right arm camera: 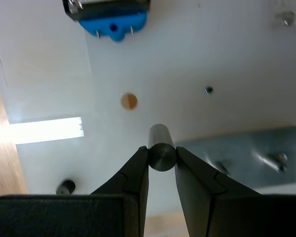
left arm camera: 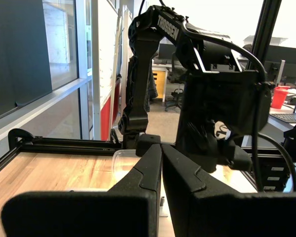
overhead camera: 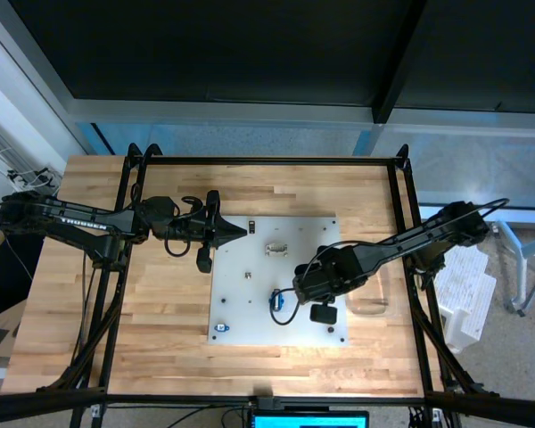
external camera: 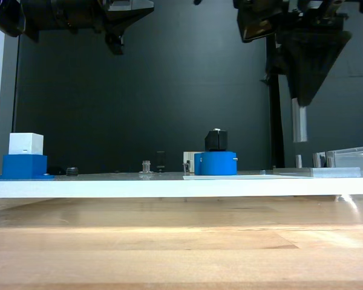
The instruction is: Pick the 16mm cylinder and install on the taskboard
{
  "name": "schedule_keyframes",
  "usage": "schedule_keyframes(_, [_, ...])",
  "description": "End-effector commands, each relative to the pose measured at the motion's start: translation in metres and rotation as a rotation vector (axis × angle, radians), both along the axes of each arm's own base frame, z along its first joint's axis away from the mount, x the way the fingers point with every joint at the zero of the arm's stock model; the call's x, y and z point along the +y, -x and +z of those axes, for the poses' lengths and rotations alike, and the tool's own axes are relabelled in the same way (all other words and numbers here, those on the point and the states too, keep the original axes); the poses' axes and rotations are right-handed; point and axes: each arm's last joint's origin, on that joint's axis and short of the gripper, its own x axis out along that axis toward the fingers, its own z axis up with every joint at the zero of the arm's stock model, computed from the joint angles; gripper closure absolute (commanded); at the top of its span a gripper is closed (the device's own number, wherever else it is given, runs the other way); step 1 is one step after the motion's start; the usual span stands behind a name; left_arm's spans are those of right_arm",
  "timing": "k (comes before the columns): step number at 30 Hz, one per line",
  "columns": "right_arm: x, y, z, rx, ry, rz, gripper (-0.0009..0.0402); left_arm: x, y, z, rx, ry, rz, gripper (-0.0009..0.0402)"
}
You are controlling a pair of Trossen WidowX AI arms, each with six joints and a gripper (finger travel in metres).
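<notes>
My right gripper (right arm camera: 162, 150) is shut on the 16mm cylinder (right arm camera: 162, 154), a short dark-grey round peg seen end-on between the two fingertips. It hangs above the white taskboard (right arm camera: 197, 59), close to a round hole (right arm camera: 129, 101) and beside the grey metal block (right arm camera: 246, 153). From above, the right gripper (overhead camera: 299, 287) is over the board's middle, next to the blue fitting (overhead camera: 281, 303). My left gripper (overhead camera: 243, 230) is shut on nothing, raised over the taskboard's (overhead camera: 250, 303) far left edge; its fingers (left arm camera: 148, 168) are pressed together.
A clear plastic tray (overhead camera: 374, 299) lies off the board's right edge. A small blue block with a white top (overhead camera: 219, 329) stands at the board's near left corner. A beige connector (overhead camera: 275, 247) sits near the far edge. Black frame rails border the table.
</notes>
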Motion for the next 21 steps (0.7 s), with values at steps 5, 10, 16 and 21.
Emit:
schedule_keyframes(5, [0.003, -0.007, -0.006, -0.015, -0.01, 0.004, 0.0393, 0.0, 0.0, 0.0, 0.0, 0.0, 0.0, 0.0393])
schedule_keyframes(10, [0.006, -0.012, -0.012, -0.019, -0.015, 0.006, 0.0393, 0.0, 0.0, 0.0, -0.001, 0.0, 0.0, 0.0393])
schedule_keyframes(16, [0.009, -0.018, -0.018, -0.03, -0.021, -0.001, 0.0393, 0.0, 0.0, 0.0, 0.0, 0.0, 0.0, 0.0393])
schedule_keyframes(21, [0.012, -0.019, -0.024, -0.016, -0.018, -0.009, 0.0393, 0.0, 0.0, 0.0, 0.0, 0.0, 0.0, 0.0393])
